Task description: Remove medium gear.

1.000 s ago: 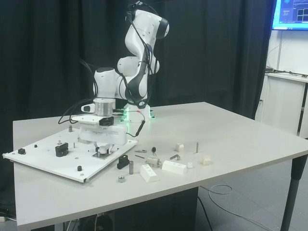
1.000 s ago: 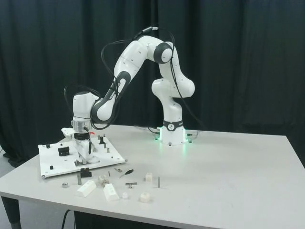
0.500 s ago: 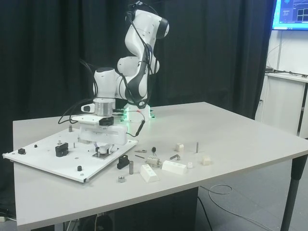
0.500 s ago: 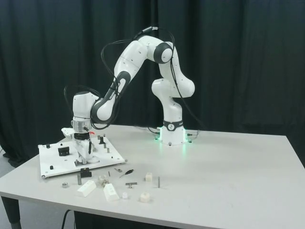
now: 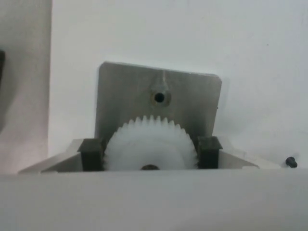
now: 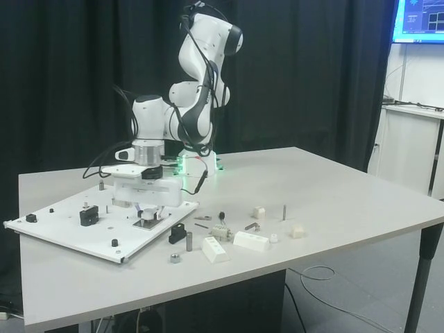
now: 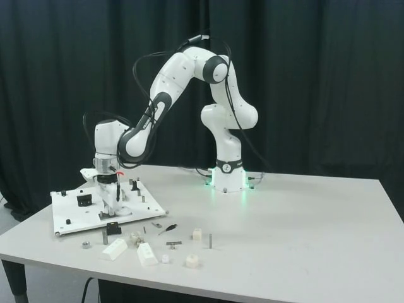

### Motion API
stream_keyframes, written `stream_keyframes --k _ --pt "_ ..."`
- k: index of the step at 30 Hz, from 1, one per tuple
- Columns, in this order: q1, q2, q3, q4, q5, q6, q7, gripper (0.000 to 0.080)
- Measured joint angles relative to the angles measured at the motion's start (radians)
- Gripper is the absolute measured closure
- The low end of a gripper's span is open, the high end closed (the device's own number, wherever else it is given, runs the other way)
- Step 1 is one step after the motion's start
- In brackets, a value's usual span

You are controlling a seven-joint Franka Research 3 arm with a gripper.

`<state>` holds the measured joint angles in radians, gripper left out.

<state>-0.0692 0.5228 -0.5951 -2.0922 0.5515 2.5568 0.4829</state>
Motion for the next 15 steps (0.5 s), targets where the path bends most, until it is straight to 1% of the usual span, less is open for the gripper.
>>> stream_keyframes --k 3,15 --pt "-0.003 -0.006 -0.001 0.003 0.0 -0.011 -0.011 0.0403" --pt "-0.004 -0.032 -0.009 0.026 0.0 -0.02 -0.038 0.0403"
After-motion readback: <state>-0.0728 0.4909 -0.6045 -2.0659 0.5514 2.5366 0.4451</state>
